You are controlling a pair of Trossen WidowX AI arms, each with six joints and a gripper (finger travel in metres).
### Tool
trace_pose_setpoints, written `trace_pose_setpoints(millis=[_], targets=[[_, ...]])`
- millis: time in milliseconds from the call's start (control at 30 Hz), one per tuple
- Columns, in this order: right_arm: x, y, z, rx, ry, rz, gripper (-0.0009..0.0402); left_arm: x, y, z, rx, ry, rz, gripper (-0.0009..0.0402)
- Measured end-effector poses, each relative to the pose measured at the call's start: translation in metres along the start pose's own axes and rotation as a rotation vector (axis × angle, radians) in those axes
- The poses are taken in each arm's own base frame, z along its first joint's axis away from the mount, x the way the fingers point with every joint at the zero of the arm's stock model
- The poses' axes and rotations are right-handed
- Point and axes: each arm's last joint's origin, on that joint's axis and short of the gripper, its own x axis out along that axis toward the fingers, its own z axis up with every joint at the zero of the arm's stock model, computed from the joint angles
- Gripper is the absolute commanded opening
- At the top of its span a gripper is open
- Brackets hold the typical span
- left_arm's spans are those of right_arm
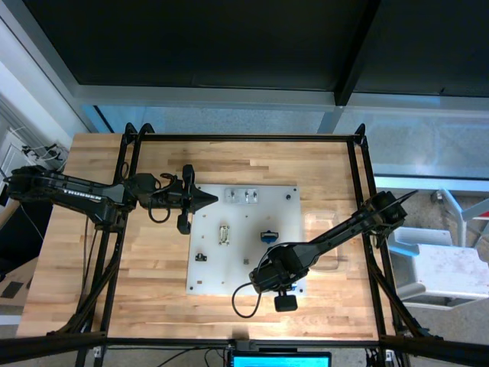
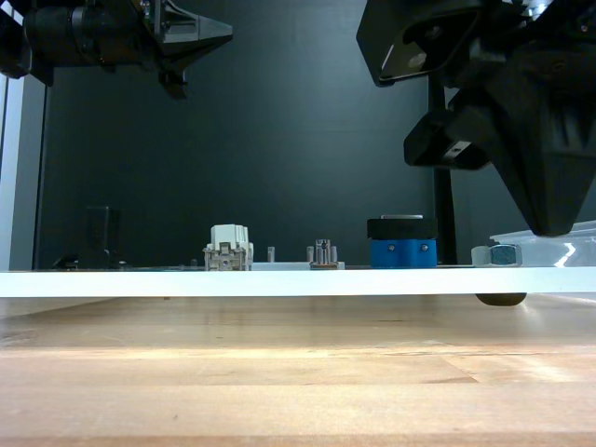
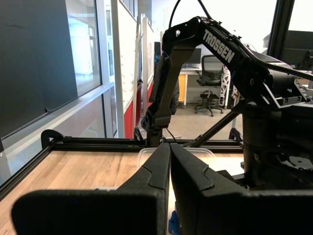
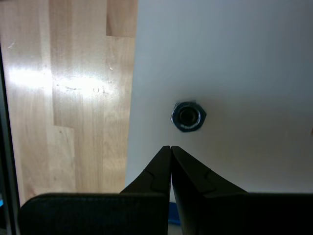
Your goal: Pick the M12 fastener and fasten on the M12 threads
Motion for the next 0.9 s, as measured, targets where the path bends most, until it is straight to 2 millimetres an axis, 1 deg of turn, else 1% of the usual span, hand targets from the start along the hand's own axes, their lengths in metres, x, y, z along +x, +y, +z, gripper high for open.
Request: trace_pose_setpoints(millis=[267, 633, 900], targets=[[-0.017, 0.001, -0.003, 0.002, -0.028, 0.007, 0.0000, 0.000, 0.000, 0.000, 0.000, 0.000, 0.000, 0.0000], [-0.043, 0.000, -0.011, 0.025, -0.076, -0.047, 0.0000, 0.000, 0.000, 0.000, 0.000, 0.000, 0.000, 0.0000], [-0.047, 0.000, -0.013, 0.025, -0.081, -0.047, 0.0000, 0.000, 0.000, 0.000, 0.000, 0.000, 0.000, 0.0000]])
